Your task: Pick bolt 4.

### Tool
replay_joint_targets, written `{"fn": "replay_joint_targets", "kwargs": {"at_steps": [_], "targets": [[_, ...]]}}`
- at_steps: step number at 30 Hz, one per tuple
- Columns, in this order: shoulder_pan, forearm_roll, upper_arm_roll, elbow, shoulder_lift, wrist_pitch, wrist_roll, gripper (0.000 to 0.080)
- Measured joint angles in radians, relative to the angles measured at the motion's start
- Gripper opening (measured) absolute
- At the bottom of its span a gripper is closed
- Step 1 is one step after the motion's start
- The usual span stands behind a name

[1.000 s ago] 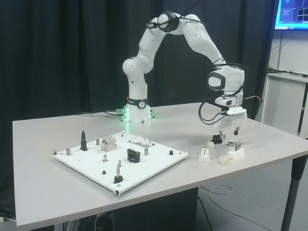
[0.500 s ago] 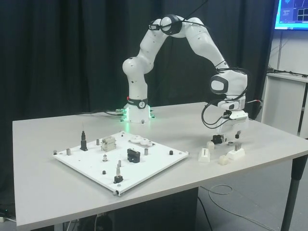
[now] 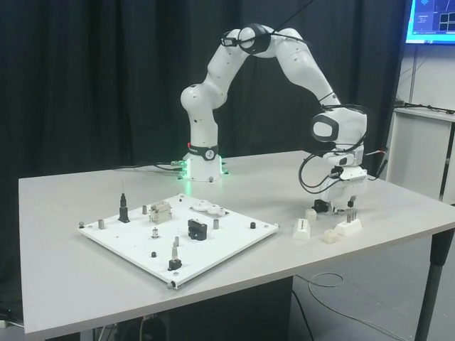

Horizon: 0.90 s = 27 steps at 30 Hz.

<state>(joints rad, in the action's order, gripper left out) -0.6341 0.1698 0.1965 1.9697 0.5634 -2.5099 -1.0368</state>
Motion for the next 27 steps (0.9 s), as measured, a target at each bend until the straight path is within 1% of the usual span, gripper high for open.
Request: {"fn": "replay_joint_targets", "kwargs": {"at_steps": [9, 16, 25, 26, 27], "targets": [[0.013, 0.002, -0.01, -0.014, 0.014, 0.006, 0.0, 0.08], [0.026, 0.014, -0.019, -0.023, 0.024, 0.006, 0.0, 0.08], [0.034, 0.027, -0.02, -0.033, 0.036, 0.01, 0.0, 0.08], [0.035, 0.027, -0.02, -0.034, 0.036, 0.013, 0.0, 0.0705], [0.036, 0.027, -0.02, -0.035, 0.036, 0.016, 0.0, 0.0705]]}}
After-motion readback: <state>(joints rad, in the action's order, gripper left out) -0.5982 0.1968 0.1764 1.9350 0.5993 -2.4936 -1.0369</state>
